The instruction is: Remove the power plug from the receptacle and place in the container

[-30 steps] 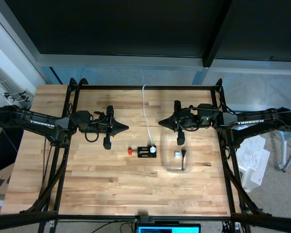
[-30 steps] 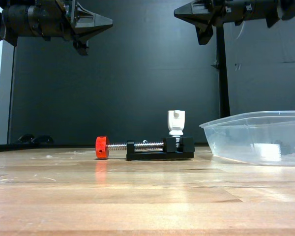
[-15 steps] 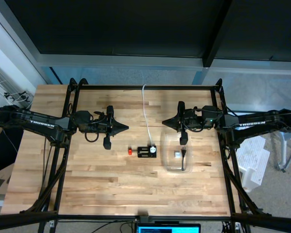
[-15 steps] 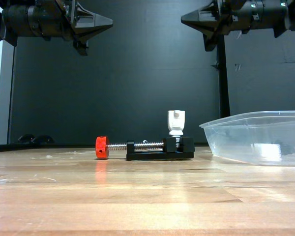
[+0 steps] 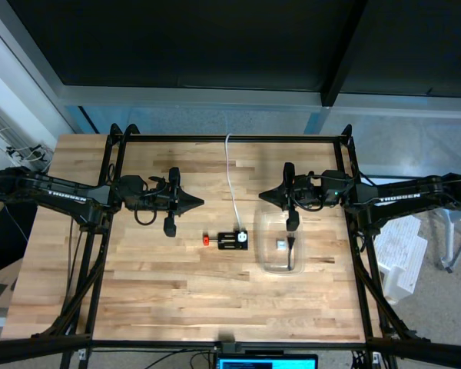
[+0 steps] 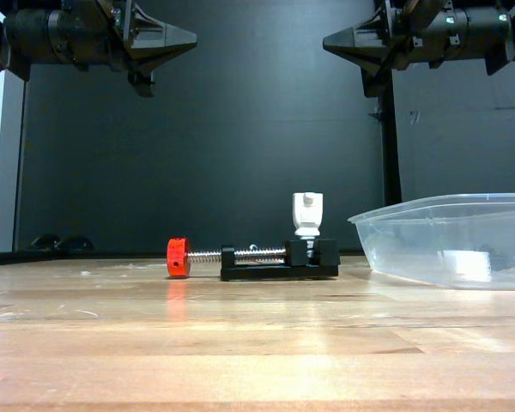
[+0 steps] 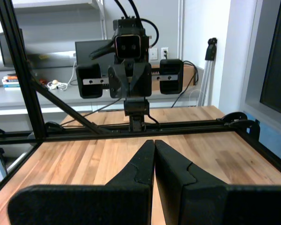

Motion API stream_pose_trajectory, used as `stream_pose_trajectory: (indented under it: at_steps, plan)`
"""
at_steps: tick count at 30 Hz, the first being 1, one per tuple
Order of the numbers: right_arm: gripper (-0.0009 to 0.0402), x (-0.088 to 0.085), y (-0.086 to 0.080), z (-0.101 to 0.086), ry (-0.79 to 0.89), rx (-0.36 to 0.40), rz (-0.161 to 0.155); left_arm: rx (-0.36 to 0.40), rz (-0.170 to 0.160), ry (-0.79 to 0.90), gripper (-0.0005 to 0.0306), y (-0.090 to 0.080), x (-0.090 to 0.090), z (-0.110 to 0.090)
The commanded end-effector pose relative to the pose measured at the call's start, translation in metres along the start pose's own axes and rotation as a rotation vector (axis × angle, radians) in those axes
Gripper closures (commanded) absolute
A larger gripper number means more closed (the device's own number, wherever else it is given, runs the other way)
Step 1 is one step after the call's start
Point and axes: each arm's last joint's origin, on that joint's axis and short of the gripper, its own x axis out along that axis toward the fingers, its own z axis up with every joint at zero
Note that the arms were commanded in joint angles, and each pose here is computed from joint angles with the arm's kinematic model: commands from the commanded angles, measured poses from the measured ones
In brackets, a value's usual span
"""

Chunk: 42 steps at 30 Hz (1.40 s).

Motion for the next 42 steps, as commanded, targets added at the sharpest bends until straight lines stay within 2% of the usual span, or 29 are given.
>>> stream_pose_trajectory:
  at_steps: [1, 42]
  plan:
    - [0.0393, -0.0006, -0.0003, -0.0032, 0.000, 0.001, 0.000, 0.001, 0.000, 0.000, 0.0300, 0.0000, 0.0001, 0.0001]
    - [0.0393, -0.0002, 0.0005, -0.0001, -0.018, 0.000, 0.007, 0.000, 0.000, 0.000, 0.0300, 0.0000, 0.0001, 0.0001]
